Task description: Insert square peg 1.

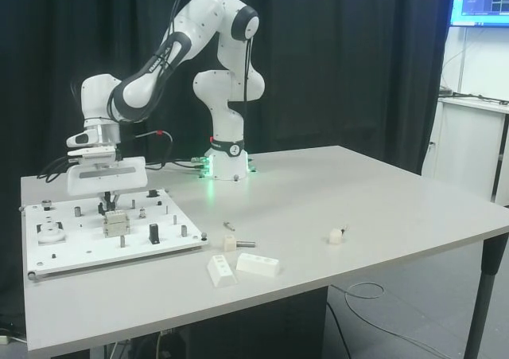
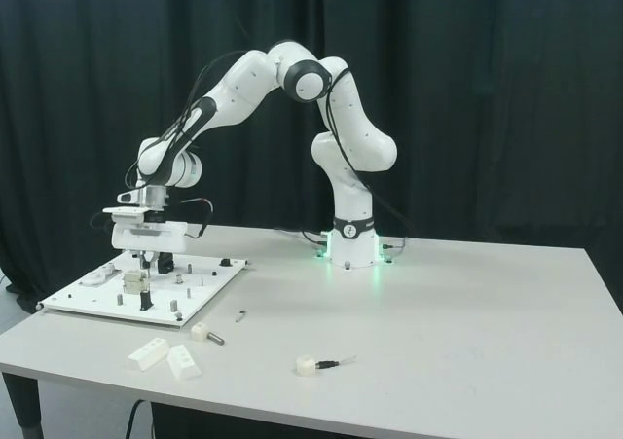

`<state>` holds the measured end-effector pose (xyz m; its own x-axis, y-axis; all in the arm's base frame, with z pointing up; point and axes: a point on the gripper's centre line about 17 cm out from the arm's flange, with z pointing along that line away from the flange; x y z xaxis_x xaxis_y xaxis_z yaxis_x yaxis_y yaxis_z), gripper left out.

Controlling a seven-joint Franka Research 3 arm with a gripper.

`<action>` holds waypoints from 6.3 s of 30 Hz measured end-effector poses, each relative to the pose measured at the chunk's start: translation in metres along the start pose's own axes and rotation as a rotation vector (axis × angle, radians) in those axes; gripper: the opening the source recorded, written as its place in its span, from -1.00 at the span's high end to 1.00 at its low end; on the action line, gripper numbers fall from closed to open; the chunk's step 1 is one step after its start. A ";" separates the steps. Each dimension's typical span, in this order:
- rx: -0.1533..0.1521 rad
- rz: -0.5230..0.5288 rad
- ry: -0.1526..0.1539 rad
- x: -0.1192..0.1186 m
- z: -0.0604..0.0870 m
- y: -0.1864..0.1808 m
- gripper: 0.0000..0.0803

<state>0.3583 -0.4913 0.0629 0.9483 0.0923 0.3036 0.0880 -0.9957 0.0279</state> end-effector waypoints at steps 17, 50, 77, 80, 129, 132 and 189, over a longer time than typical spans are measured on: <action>-0.001 0.003 0.010 -0.001 0.008 0.000 0.92; 0.015 0.019 0.019 -0.009 0.005 -0.005 0.92; 0.013 0.024 0.024 -0.009 0.005 -0.005 0.92; 0.013 0.026 0.027 -0.008 0.005 -0.005 0.92; 0.004 0.026 0.028 -0.007 0.006 -0.003 0.92; 0.004 0.026 0.028 -0.007 0.006 -0.003 0.92; 0.002 0.049 0.037 -0.013 0.009 -0.004 0.92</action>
<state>0.3482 -0.4881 0.0506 0.9395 0.0434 0.3398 0.0424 -0.9990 0.0103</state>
